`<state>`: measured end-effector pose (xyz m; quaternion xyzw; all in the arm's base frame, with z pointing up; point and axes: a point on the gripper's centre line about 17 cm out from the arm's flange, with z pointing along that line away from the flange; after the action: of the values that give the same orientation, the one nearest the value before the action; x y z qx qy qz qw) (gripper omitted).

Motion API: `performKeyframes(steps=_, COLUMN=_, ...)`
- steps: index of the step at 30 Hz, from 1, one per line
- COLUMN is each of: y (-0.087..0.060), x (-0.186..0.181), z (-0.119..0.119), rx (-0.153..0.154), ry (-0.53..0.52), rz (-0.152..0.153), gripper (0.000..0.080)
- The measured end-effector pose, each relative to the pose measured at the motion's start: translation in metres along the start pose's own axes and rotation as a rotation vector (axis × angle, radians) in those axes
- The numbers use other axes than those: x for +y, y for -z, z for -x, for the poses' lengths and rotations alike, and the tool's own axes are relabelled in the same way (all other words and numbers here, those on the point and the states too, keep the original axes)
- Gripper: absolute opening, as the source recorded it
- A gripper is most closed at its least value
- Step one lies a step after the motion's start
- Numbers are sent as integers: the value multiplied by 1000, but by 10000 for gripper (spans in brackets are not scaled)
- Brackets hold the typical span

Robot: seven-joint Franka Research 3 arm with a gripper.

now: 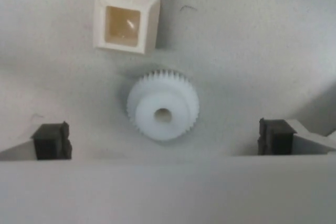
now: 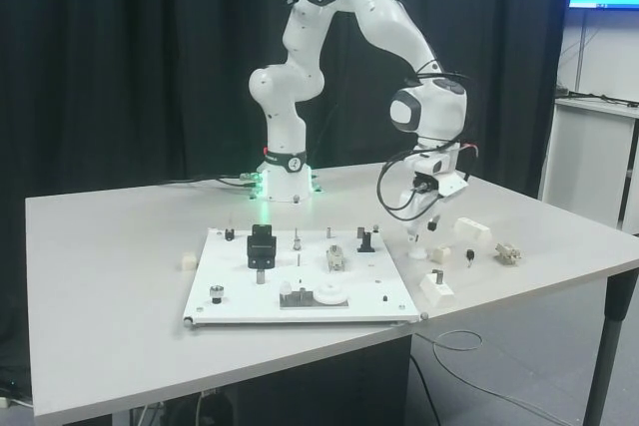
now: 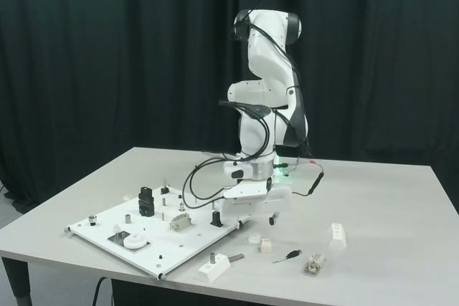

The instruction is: Remove large gear.

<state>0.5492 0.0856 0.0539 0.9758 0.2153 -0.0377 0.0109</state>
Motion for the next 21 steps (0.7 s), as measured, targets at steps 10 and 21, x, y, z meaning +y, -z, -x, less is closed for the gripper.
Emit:
performKeyframes(steps=10, y=15, x=0, z=0, rx=5, ry=0, rz=3, gripper=799)
performKeyframes(steps=21, y=19, x=1, z=0, rx=5, ry=-21, rz=9, gripper=800)
